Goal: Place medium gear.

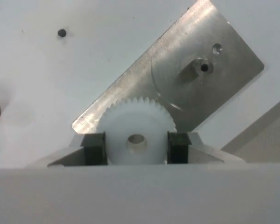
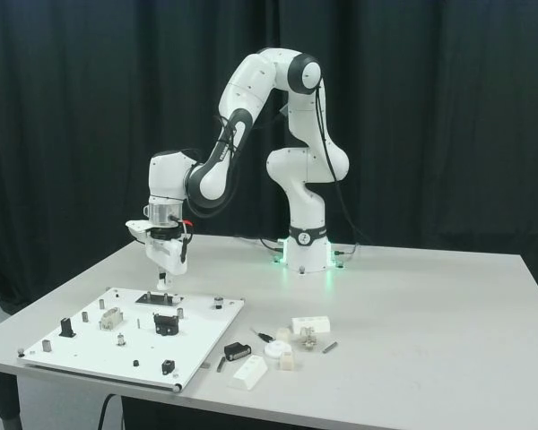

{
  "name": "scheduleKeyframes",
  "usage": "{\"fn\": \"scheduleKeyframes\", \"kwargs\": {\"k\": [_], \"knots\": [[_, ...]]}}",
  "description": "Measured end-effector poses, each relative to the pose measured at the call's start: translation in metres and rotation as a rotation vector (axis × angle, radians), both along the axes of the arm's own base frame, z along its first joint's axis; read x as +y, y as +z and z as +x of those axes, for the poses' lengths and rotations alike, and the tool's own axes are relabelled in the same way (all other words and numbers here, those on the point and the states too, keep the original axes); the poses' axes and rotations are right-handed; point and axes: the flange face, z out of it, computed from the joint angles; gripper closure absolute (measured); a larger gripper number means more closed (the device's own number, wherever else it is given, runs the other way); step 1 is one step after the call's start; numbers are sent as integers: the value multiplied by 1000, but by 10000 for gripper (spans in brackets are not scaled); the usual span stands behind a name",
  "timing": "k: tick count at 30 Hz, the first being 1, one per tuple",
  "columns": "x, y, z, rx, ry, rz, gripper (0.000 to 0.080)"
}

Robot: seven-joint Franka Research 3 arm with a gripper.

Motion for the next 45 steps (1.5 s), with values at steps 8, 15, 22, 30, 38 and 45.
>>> {"fn": "scheduleKeyframes", "kwargs": {"k": [8,15,22,30,38,45], "knots": [[1,0,1,-1,11,-2,525],[2,1,2,-3,14,-5,525],[3,1,4,-4,24,-8,525],[13,6,12,-18,60,-8,525],[44,16,33,-42,144,2,525],[84,24,54,-64,201,16,525]]}}
